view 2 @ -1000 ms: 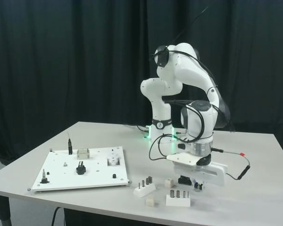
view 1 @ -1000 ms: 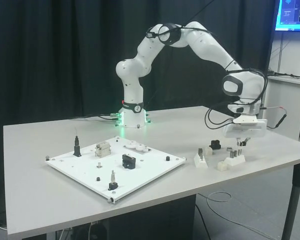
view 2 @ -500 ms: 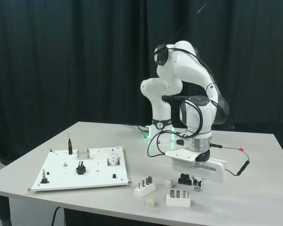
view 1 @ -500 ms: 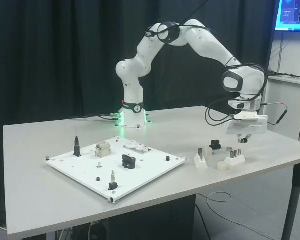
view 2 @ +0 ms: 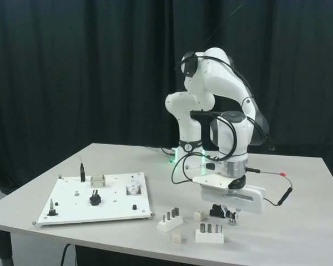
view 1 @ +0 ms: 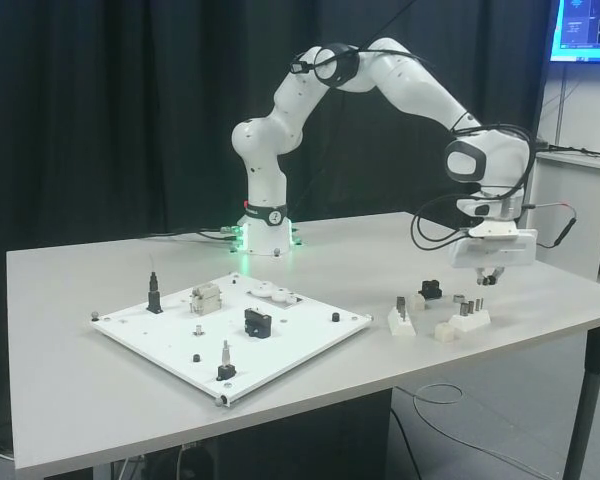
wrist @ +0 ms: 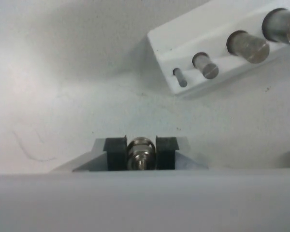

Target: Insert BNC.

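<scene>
hand (wrist: 141,153) pinching the metal bnc plug (wrist: 140,152) between black pads above the grey counter (wrist: 63,96)
carry it level toward the white board (view 1: 230,335), keeping the plug upright

The white seven-joint arm (view 1: 400,75) arches over toward the table's edge; its two-fingered gripper (wrist: 141,152) points down, fingers apparently clamped.

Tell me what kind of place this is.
Probably a robotics lab: a white arm bolted to a grey table, a white board of connector fixtures, and black curtains behind.
</scene>
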Tool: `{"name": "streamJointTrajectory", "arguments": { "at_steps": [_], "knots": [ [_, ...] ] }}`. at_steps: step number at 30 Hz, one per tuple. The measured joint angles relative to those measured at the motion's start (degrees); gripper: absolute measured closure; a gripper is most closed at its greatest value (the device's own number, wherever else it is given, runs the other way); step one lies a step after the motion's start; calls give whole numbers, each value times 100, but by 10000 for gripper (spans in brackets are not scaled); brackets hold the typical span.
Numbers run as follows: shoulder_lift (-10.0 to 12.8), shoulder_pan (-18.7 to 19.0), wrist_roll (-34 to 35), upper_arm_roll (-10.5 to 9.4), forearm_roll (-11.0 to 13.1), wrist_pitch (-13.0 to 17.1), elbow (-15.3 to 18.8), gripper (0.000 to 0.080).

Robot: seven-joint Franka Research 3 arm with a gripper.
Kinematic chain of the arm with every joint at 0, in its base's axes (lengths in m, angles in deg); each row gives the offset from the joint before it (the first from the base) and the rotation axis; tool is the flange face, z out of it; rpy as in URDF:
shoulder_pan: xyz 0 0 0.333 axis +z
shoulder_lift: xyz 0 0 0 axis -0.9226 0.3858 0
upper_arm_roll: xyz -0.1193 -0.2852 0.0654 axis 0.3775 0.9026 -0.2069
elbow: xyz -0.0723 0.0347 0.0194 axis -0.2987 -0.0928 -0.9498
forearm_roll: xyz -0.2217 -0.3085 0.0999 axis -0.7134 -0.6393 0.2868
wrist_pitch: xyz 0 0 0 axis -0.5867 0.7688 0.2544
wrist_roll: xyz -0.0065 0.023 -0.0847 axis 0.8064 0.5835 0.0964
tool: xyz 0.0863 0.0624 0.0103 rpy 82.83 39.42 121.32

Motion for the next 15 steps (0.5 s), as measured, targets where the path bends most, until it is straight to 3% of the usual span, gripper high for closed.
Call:
{"name": "streamJointTrajectory", "arguments": {
  "at_steps": [15],
  "knots": [
    [0, 0, -81, 91, -23, -47, -67, 681]
  ]
}}
